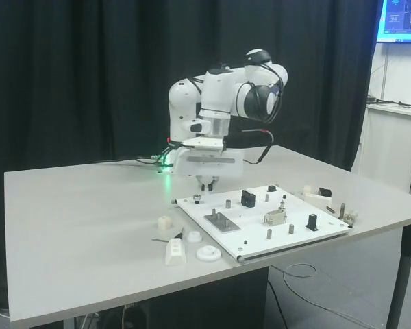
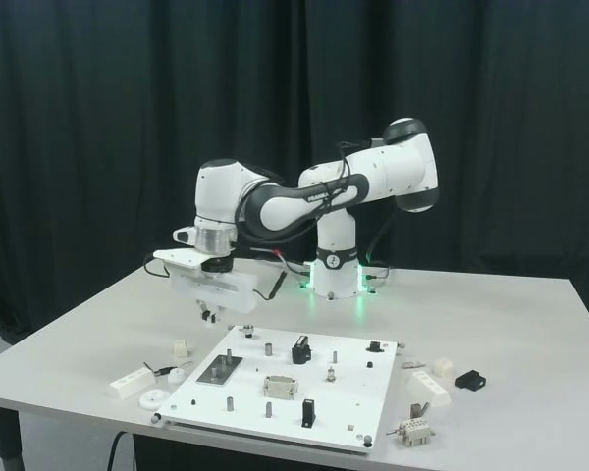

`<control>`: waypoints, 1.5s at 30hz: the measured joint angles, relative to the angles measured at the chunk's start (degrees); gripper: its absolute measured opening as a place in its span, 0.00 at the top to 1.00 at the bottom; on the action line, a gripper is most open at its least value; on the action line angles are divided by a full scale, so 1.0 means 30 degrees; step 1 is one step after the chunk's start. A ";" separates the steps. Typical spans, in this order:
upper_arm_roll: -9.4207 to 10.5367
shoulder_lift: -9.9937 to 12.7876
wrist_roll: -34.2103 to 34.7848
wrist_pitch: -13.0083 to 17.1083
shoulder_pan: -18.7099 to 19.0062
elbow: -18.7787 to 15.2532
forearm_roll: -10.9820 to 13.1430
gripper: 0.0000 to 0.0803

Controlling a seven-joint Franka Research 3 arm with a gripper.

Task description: Place small gear.

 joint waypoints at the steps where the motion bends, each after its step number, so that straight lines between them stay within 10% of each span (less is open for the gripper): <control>1: 0.0023 0.0000 -0.0156 0.0020 -0.0103 -0.0001 0.0000 0.83; 24: 0.1646 0.0215 -0.2583 0.0809 -0.4013 0.1772 0.1658 0.83; 45: 0.3479 0.0468 -0.3284 0.1479 -0.7098 0.4845 0.1550 0.83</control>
